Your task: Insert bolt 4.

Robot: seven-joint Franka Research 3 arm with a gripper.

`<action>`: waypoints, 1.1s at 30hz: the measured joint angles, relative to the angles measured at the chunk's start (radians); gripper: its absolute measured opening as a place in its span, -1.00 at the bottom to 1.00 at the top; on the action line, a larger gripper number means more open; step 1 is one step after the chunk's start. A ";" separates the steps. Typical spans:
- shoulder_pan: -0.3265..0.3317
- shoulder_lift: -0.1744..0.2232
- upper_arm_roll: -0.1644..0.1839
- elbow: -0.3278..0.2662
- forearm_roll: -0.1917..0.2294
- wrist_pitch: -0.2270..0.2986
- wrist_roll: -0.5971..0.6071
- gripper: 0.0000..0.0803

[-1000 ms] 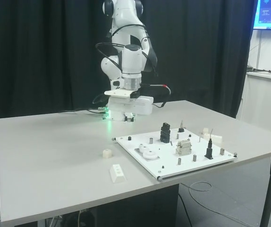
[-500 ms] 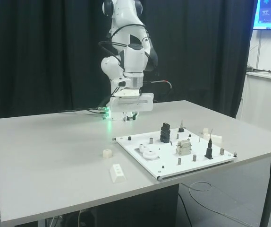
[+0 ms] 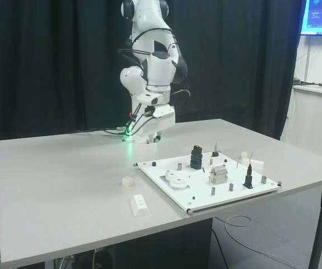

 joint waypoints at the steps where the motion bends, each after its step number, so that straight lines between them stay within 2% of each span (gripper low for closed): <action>1: 0.000 0.000 0.000 0.000 0.000 0.000 -0.034 -0.41; 15: -0.002 0.003 -0.017 -0.009 -0.002 0.002 -0.418 -0.41; 25: -0.002 0.028 -0.022 -0.022 0.006 0.029 -0.612 -0.41; 28: -0.002 0.045 -0.022 -0.025 0.019 0.043 -0.700 -0.41; 33: -0.002 0.079 -0.023 -0.024 0.076 0.064 -0.821 -0.41</action>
